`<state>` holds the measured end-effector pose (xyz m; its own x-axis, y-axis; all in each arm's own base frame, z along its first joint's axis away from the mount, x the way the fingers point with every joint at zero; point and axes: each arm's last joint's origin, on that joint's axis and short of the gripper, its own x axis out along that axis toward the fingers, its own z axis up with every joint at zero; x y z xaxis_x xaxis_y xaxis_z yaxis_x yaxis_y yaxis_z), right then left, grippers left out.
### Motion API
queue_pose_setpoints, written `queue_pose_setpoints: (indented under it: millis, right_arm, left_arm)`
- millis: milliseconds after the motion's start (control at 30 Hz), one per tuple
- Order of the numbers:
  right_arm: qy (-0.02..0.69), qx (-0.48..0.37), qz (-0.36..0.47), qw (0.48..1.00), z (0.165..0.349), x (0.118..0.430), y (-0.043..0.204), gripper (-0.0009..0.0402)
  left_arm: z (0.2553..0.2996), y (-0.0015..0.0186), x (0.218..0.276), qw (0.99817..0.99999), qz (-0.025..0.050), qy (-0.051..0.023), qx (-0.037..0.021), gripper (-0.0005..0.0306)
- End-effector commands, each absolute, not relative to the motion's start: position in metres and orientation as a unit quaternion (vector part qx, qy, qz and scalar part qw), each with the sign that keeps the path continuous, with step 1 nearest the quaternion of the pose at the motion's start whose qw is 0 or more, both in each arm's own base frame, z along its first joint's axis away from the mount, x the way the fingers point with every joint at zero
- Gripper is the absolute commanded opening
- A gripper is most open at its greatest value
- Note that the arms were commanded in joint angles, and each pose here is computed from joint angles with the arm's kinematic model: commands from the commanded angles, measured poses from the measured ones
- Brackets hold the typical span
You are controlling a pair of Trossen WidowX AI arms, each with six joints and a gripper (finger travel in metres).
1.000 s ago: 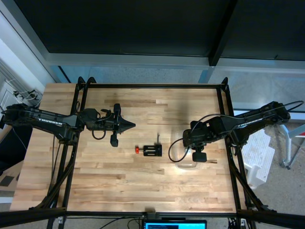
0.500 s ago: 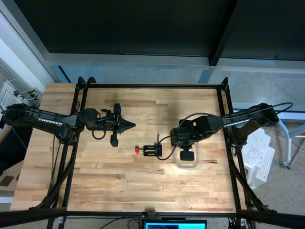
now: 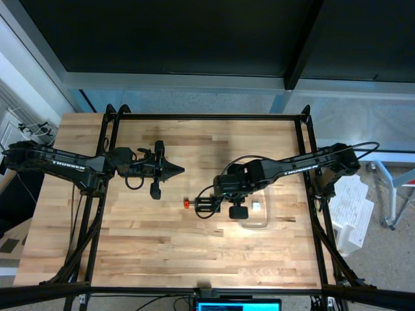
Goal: Pick the USB-C connector and install on taskboard
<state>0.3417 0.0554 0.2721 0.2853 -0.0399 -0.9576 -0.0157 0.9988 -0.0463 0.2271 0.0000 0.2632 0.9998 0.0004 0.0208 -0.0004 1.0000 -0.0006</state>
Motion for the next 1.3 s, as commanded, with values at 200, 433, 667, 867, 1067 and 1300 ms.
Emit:
queue_pose_setpoints:
  millis: [200, 433, 667, 867, 1067, 1300]
  right_arm:
    - [0.595, -0.033, 0.0, 0.803, 0.269, 0.36, 0.058, 0.0]
    - [0.588, -0.042, 0.007, 0.808, 0.269, 0.372, 0.059, 0.0]
    - [0.585, -0.044, 0.009, 0.809, 0.262, 0.378, 0.06, 0.0]
    - [0.586, -0.046, 0.01, 0.809, 0.26, 0.38, 0.06, 0.0]
    - [0.591, -0.048, 0.01, 0.805, 0.254, 0.382, 0.061, 0.0]
    - [0.59, -0.05, 0.013, 0.806, 0.252, 0.384, 0.061, 0.0]
  left_arm:
    - [0.2632, 0.0, 0.2271, 0.99995, 0.0002, -0.0104, -0.0003, 0.0]
    - [0.2633, 0.0, 0.2271, 0.99994, 0.0002, -0.0106, -0.0003, 0.0]
    - [0.2632, 0.0, 0.2271, 0.99995, 0.0002, -0.0104, -0.0003, 0.0]
    - [0.2632, 0.0, 0.2271, 0.99995, 0.0002, -0.0104, -0.0003, 0.0]
    - [0.2633, 0.0, 0.2271, 0.99994, 0.0002, -0.0106, -0.0003, 0.0]
    - [0.2633, 0.0, 0.2271, 0.99994, 0.0002, -0.0108, -0.0003, 0.0]
